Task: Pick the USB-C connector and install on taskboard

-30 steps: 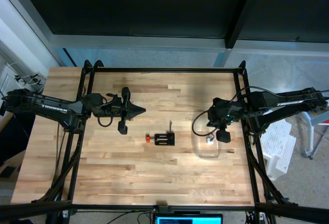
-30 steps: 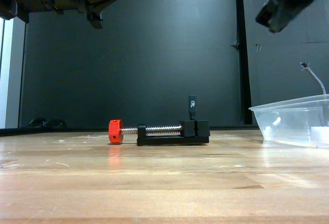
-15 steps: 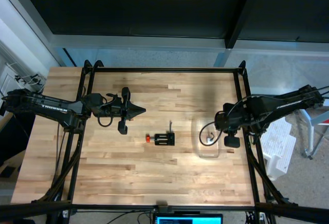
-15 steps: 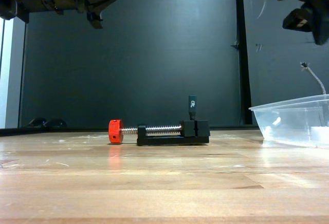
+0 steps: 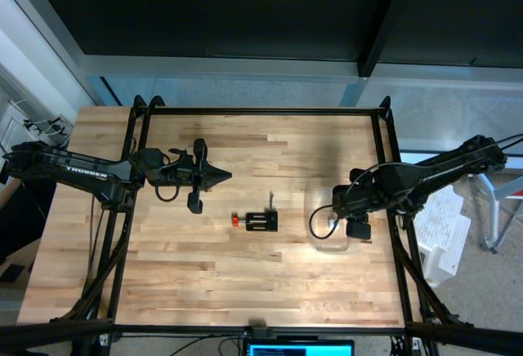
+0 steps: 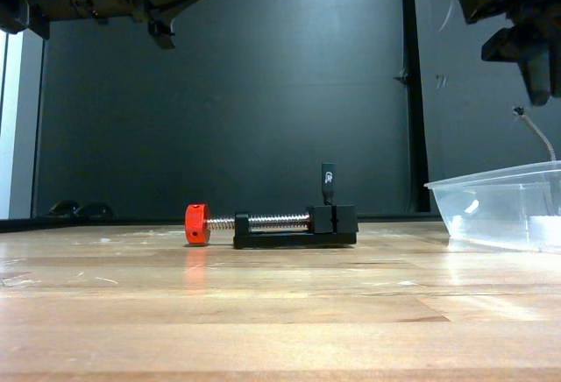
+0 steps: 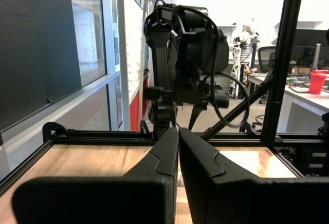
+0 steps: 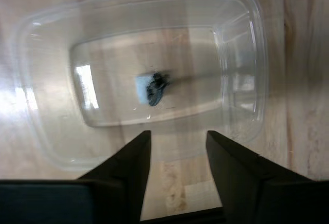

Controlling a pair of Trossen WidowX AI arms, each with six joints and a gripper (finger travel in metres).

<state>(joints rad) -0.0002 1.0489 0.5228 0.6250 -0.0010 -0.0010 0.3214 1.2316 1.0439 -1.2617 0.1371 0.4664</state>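
Over clear tray [image 8: 239, 106] w/ USB-C connector [image 8: 157, 88], right gripper [image 8: 175, 137] is hovering spread; left gripper [image 7: 178, 131], pressed together, is hanging well apart.

Left gripper [image 7: 178, 130] over wooden table [image 7: 85, 160], fingers [image 7: 199, 158] pressed together, right arm [image 7: 187, 49] beyond

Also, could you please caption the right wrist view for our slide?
Right tool, open, poised over the clear tray holding the USB-C connector beside a white piece; left tool parked shut above table's left.
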